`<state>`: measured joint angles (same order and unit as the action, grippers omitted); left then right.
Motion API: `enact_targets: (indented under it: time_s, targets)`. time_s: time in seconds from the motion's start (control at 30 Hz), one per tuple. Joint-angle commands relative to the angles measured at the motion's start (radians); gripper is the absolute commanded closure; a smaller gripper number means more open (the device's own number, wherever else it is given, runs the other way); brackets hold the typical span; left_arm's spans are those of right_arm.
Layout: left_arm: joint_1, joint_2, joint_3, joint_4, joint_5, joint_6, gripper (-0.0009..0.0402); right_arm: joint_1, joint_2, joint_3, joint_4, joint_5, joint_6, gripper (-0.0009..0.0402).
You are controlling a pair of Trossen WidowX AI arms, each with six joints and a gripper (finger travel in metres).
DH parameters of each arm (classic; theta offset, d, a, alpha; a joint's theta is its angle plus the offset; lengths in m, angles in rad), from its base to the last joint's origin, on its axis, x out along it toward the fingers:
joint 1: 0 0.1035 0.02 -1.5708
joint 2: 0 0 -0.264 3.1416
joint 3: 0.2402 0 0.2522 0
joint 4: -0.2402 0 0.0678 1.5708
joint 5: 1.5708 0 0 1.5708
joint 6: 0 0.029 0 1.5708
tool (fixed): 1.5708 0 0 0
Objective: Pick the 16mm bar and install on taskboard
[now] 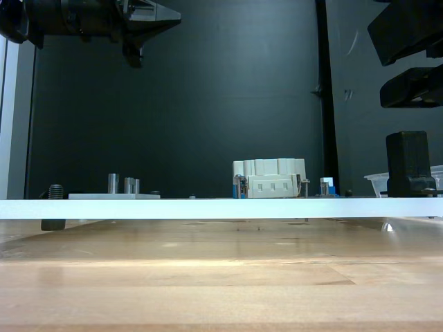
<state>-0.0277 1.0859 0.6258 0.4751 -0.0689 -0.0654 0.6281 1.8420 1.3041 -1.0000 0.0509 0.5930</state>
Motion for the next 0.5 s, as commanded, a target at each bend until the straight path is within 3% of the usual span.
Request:
enact_targets:
  time_s: [0.03, 0.37, 0.5]
  targets:
    - [0.000, 0.000, 0.000, 0.000, 0.000, 0.000, 0.0393, 0.000, 0.000, 0.000, 0.002, 0.001, 0.001, 0.0381]
    - [0.000, 0.000, 0.000, 0.000, 0.000, 0.000, 0.0392, 0.000, 0.000, 0.000, 0.011, -0.002, -0.008, 0.0379]
    - [0.000, 0.000, 0.000, 0.000, 0.000, 0.000, 0.0393, 0.000, 0.000, 0.000, 0.011, -0.010, -0.007, 0.0347]
